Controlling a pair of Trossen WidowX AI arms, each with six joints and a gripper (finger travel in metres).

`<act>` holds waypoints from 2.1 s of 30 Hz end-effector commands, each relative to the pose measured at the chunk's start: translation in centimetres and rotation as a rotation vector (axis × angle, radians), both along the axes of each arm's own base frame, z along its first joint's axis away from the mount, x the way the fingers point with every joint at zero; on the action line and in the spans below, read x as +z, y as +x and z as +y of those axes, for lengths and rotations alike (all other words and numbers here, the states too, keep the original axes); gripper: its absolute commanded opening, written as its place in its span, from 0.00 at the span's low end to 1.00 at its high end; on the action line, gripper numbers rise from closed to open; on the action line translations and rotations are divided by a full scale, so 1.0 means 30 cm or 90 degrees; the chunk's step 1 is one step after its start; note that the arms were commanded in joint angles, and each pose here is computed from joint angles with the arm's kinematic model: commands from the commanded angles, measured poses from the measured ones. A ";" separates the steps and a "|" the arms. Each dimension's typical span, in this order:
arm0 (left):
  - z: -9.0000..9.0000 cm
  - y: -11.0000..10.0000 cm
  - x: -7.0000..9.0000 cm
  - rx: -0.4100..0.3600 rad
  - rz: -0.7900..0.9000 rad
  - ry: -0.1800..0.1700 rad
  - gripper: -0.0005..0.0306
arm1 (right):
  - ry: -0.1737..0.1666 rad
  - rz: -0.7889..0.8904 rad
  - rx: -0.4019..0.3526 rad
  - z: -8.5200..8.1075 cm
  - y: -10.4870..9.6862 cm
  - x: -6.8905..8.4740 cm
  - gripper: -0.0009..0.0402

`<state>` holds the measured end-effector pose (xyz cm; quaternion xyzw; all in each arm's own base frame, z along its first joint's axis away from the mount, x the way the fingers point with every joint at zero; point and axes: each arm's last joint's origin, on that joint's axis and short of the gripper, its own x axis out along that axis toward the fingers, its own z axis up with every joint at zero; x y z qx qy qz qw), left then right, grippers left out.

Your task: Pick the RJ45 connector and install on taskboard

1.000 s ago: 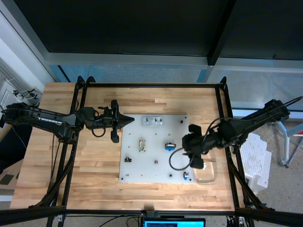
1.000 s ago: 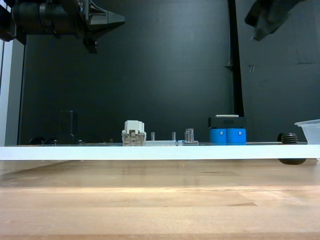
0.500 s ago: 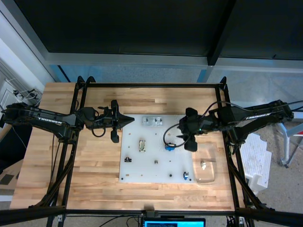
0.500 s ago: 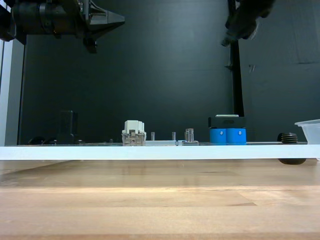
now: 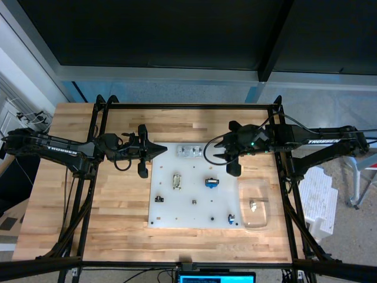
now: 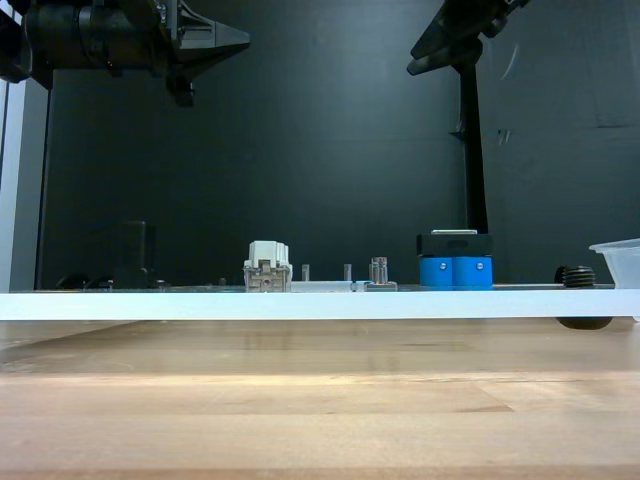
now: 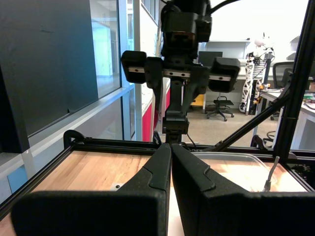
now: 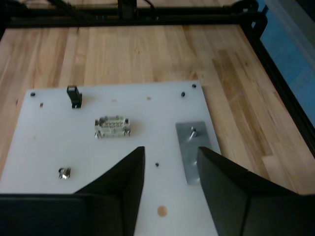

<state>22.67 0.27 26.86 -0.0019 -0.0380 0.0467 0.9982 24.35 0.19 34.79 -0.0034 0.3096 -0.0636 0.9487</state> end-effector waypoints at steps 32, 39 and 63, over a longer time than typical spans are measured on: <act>0.000 0.000 0.000 0.000 0.000 0.000 0.02 | 0.004 -0.384 0.033 -0.045 -0.031 -0.121 0.02; 0.000 0.000 0.000 0.000 0.000 0.000 0.02 | 0.014 -0.409 0.022 -0.054 -0.038 -0.154 0.02; 0.000 0.000 0.000 0.000 0.000 0.000 0.02 | 0.029 -0.414 0.053 -0.049 -0.046 -0.195 0.02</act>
